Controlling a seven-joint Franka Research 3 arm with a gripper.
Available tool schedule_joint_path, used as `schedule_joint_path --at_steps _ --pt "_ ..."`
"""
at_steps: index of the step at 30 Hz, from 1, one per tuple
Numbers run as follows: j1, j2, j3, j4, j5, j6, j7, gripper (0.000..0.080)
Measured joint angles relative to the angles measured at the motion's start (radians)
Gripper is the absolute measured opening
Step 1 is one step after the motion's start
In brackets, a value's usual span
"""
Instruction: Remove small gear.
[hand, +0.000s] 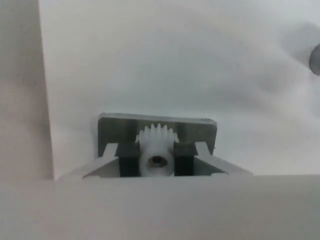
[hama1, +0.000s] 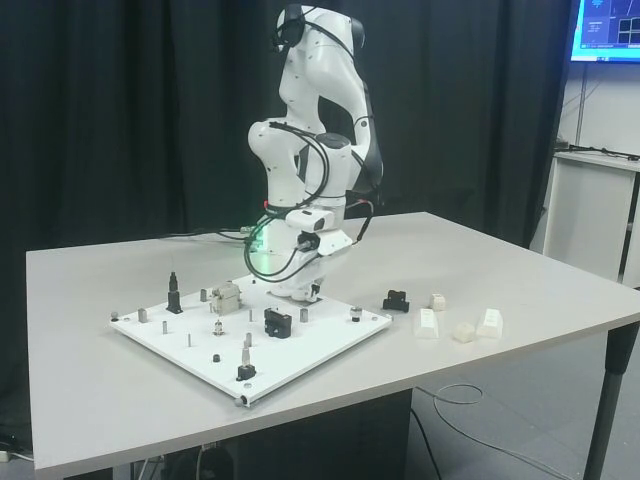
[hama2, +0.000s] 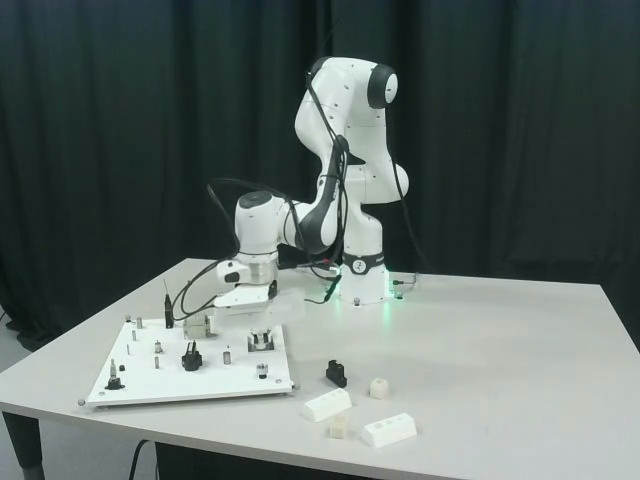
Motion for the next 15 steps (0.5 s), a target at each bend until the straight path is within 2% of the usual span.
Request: schedule_joint_path --at_steps 10,15 --pt "0.000 0.000 0.002 0.001 -0.017 0.000 -0.121 0.0137" --pt "-0.001 0.000 0.002 0.001 -0.013 0.000 -0.092 0.0137"
